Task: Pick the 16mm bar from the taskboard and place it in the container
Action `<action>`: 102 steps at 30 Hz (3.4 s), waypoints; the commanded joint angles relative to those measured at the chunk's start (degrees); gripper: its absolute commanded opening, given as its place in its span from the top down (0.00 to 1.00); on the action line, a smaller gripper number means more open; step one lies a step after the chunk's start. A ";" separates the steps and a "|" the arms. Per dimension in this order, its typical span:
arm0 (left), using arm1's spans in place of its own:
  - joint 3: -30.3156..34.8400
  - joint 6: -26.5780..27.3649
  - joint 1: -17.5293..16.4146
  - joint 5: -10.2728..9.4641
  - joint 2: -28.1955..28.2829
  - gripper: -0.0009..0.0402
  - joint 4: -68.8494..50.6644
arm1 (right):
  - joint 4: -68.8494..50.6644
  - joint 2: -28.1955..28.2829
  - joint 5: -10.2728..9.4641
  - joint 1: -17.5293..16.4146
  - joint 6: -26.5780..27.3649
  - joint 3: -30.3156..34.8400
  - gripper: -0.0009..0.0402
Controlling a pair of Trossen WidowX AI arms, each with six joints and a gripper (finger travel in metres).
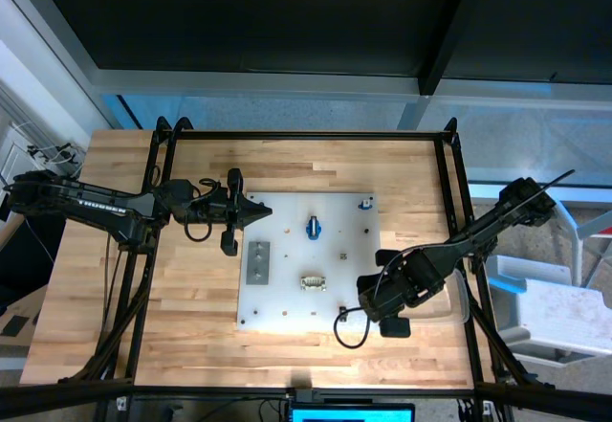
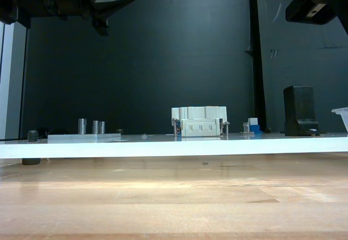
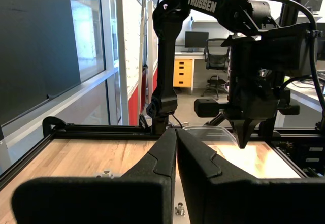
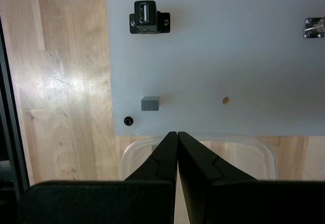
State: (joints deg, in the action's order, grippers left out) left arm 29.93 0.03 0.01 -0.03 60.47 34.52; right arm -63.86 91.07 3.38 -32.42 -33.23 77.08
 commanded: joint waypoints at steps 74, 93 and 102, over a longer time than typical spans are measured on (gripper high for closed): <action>0.02 -0.02 0.00 0.00 0.00 0.98 0.02 | 10.10 11.56 1.51 -2.49 0.52 -4.00 0.44; 0.02 -0.02 0.00 0.00 0.00 0.98 0.02 | 12.09 11.58 -0.04 -2.62 0.44 -5.97 0.44; 0.02 -0.02 -0.02 0.00 0.00 0.98 0.02 | 12.35 11.58 0.00 -2.69 0.48 -6.10 0.52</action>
State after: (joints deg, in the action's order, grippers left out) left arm 29.93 0.03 0.01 -0.05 60.45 34.54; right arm -51.53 102.69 3.36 -35.09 -32.77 70.98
